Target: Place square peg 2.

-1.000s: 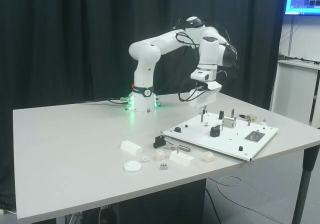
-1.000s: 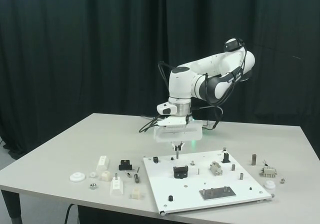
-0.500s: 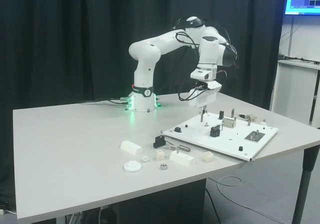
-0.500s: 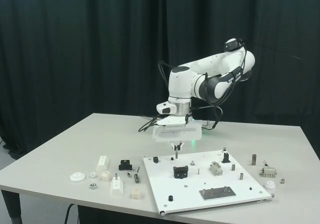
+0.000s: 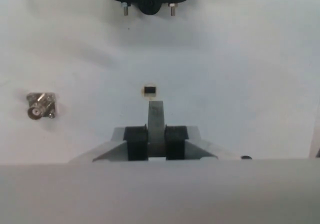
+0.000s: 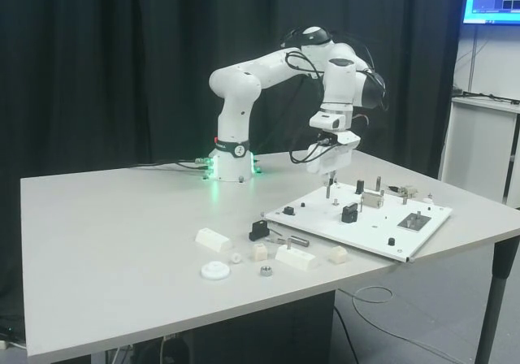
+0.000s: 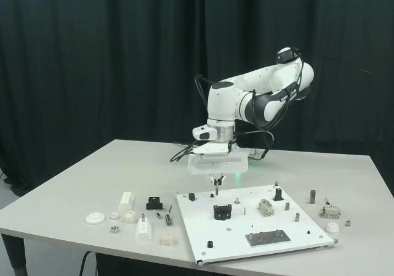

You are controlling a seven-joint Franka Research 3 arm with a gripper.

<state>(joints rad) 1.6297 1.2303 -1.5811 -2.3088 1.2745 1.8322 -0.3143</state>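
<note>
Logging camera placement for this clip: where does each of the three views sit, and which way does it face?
Wrist view: on the arm's wrist, looking down at the white board; black fingers grip the square peg near a square hole.
First room view: off a table corner, facing the arm's base and gripper.
Second room view: across the table's front edge, facing the curtain; the whole arm shows.
Both room views share the board and loose white parts.

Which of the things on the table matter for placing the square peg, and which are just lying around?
In the job: square peg held in the gripper; square hole; white board.

Lying about: connector; black clamp; white gear; nut.
</note>
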